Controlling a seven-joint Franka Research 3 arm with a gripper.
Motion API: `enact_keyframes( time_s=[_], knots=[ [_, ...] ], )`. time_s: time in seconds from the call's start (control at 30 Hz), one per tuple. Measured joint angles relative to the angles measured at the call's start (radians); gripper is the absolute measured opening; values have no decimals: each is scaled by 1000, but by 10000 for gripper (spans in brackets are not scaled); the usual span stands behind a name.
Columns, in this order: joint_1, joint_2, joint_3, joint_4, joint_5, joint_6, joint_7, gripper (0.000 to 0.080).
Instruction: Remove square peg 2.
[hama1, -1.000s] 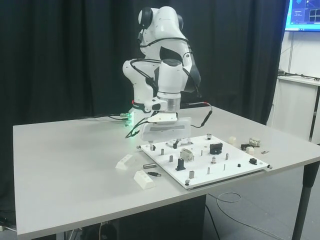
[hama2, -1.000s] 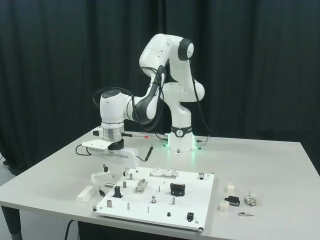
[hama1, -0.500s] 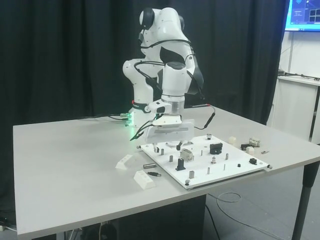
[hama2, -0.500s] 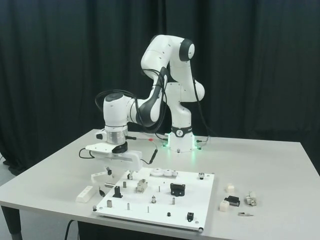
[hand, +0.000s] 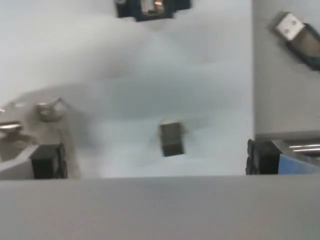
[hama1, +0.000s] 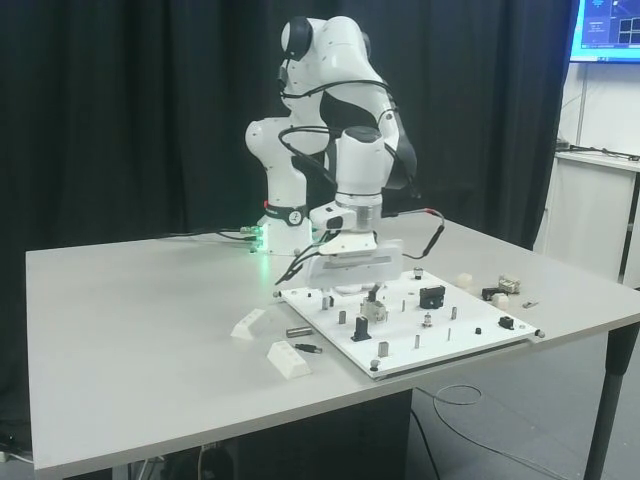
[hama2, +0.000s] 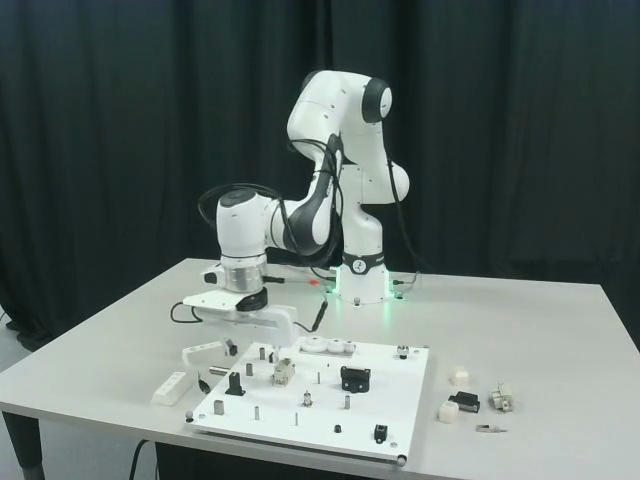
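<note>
A small grey square peg (hand: 171, 139) stands upright in the white board (hand: 150, 75). My gripper (hand: 152, 159) hangs open above it, one black fingertip (hand: 47, 161) on each side and well apart from the peg, nothing held. In the room views the gripper (hama1: 352, 290) (hama2: 250, 347) hovers low over the board's (hama1: 440, 335) (hama2: 390, 410) corner nearest the arm's base, above a short peg (hama2: 261, 352). The wide white hand hides much of what lies under it.
The board carries several short pegs, a black connector block (hama1: 432, 296) (hama2: 356, 378), a metal fixture (hama1: 374, 309) and white gears (hama2: 328, 346). Two white blocks (hama1: 248, 323) (hama1: 288, 358) and a plug (hand: 295, 35) lie beside the board. Loose small parts (hama1: 500, 290) lie beyond its other side.
The arm has carried the open gripper sideways from the board's edge to over the board, and a little lower. Nothing on the board or table has moved.
</note>
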Motion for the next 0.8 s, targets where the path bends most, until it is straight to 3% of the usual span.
enact_keyframes(
  time_s=[0.8],
  knots=[
    [163, -21, 2, 2, 22, -12, 197, 800]
  ],
)
